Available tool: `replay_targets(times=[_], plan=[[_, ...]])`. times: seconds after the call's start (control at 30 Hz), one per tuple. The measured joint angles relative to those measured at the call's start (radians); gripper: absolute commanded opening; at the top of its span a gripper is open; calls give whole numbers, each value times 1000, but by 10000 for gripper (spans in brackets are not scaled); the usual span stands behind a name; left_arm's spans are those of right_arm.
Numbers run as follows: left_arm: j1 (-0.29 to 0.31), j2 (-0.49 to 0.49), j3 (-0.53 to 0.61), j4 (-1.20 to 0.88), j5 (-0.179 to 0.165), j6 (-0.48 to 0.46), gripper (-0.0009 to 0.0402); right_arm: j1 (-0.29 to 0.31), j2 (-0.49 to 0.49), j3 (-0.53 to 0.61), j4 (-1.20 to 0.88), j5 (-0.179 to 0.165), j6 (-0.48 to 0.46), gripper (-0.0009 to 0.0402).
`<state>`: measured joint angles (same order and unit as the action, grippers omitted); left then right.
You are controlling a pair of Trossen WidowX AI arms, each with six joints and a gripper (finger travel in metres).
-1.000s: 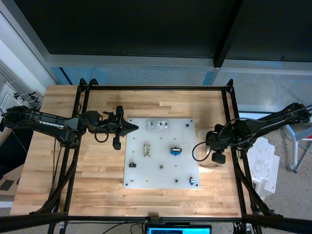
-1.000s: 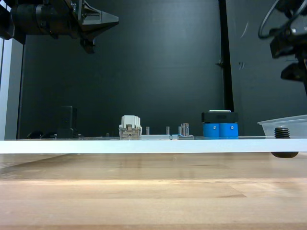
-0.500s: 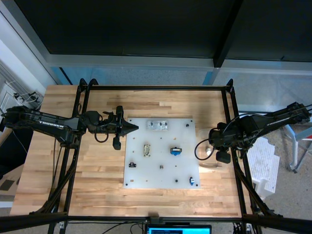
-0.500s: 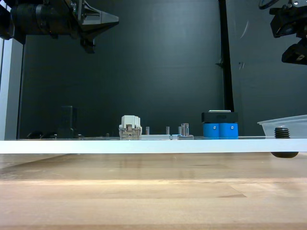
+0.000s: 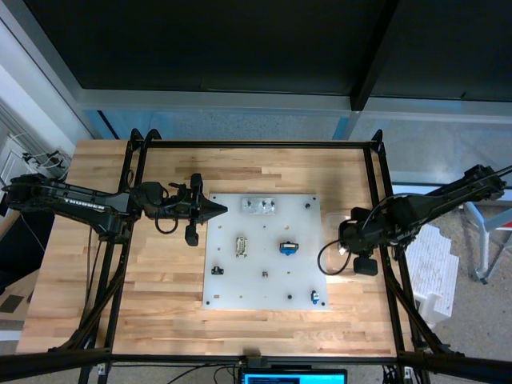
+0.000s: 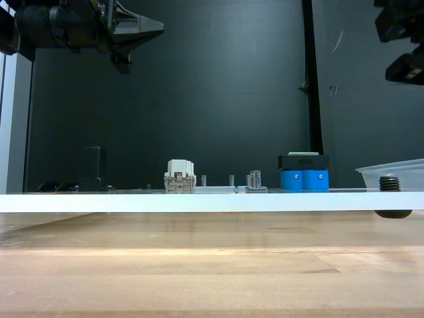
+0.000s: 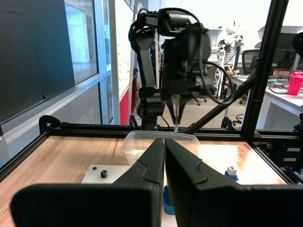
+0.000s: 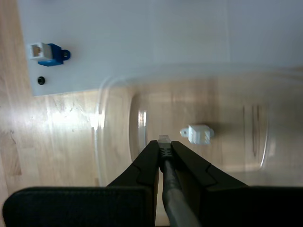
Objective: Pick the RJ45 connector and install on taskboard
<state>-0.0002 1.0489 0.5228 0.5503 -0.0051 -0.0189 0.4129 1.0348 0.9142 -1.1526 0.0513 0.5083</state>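
Between fingertips of right hand (image 8: 164, 144): RJ45 connector (image 8: 164, 138), clenched at its cable end, plug tip protruding forward, likely for insertion. Below, clear tray (image 8: 101, 111); taskboard (image 8: 142, 28) ahead. Left hand (image 5: 220, 210) pressed shut, empty, parked over taskboard's opposite edge.

Matte black left arm (image 5: 48, 192) with white lettering (image 5: 70, 201), right arm (image 5: 436, 198) with looped black cable (image 5: 322, 258); wedge-fingered left claw (image 7: 164, 142), right claw (image 8: 164, 144).

Left claw (image 7: 164, 140) pinched together, level over taskboard (image 7: 92, 177); right claw (image 7: 176, 116) hangs above clear tray (image 7: 137, 137), pointing down.
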Motion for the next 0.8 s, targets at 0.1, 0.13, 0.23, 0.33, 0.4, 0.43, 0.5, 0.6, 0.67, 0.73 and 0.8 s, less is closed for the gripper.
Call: replay_targets(times=[0.1,0.13,0.23,0.33,0.4,0.43,0.5,0.6,0.67,0.73,0.8], plan=[[0,0,0,0,0,0,0,34,47,32,13,48,7,0],[0,0,0,0,0,0,0,45,65,43,20,60,9,0],[0,0,0,0,0,0,0,71,111,67,44,61,10,0],[0,0,0,0,0,0,0,98,153,85,77,60,10,0],[0,0,0,0,0,0,0,116,185,100,95,62,10,0],[0,0,0,0,0,0,0,123,200,108,98,63,10,0],[0,0,0,0,0,0,0,137,227,124,99,74,11,0],[0,0,0,0,0,0,0,155,264,144,109,92,16,0],[0,0,0,0,0,0,0,165,287,155,126,93,23,0],[0,0,0,0,0,0,0,176,309,164,138,93,34,0],[0,0,0,0,0,0,0,188,331,175,147,96,37,0]])
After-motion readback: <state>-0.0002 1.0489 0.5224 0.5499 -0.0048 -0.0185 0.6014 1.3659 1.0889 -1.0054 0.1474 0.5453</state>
